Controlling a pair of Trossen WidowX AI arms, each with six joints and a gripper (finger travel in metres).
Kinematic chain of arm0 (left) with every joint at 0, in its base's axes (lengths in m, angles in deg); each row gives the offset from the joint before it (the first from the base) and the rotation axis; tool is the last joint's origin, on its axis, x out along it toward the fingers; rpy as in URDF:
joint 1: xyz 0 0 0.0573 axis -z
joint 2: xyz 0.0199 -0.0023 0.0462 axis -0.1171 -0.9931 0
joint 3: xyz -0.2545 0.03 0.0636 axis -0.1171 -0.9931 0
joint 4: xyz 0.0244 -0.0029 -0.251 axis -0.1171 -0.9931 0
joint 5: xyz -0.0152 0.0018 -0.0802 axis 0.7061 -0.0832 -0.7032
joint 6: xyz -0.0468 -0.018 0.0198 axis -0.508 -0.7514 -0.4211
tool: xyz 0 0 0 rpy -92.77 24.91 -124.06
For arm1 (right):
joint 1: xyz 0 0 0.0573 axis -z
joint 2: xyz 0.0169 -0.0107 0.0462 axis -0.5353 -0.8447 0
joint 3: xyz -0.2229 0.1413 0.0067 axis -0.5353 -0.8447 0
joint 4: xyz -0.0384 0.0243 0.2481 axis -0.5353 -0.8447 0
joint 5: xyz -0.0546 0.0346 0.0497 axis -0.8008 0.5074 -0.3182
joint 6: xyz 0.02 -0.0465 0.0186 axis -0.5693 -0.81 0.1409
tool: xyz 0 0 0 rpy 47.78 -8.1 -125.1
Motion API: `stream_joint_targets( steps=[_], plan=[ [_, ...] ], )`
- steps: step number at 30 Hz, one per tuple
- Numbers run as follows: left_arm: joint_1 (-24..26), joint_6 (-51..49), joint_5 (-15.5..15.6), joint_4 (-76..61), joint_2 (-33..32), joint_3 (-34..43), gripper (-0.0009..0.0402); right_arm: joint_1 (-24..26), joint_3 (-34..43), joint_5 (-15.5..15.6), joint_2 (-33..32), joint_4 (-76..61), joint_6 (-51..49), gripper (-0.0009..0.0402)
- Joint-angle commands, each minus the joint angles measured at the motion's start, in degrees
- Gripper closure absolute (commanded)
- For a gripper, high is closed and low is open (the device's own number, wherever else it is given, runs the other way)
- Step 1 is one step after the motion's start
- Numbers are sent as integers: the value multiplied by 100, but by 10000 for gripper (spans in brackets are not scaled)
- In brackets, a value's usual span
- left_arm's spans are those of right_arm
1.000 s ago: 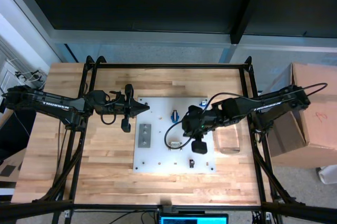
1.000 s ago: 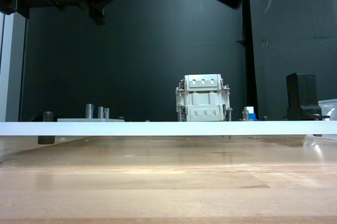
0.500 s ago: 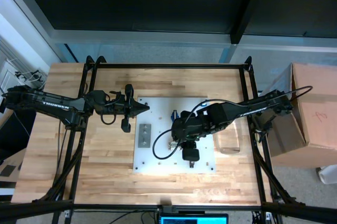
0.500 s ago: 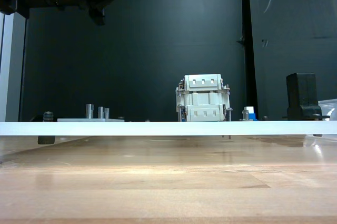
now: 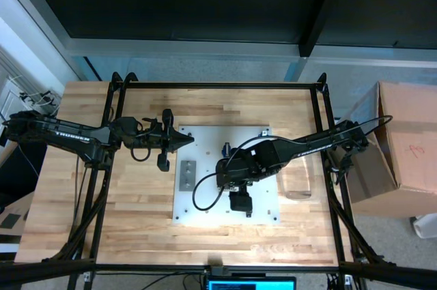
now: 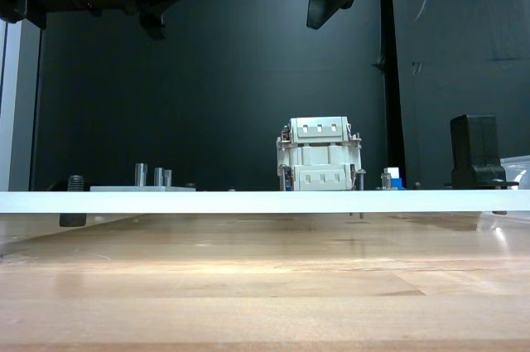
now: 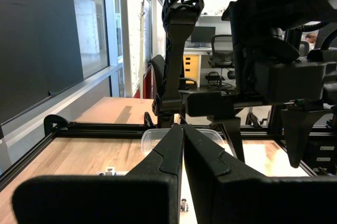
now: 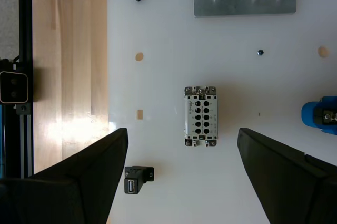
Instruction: Remove the HAN10E connector from the taskboard and place in the container
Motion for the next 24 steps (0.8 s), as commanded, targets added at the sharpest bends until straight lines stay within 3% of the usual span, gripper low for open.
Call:
stream_joint_targets(
  steps=[1,24],
  plan=[
    [0,0,0,0,-2,0,393,0,-15,-2,-46,4,-4,84],
    [-2,0,0,0,-2,0,393,11,-149,2,-492,264,-57,83]
  ],
)
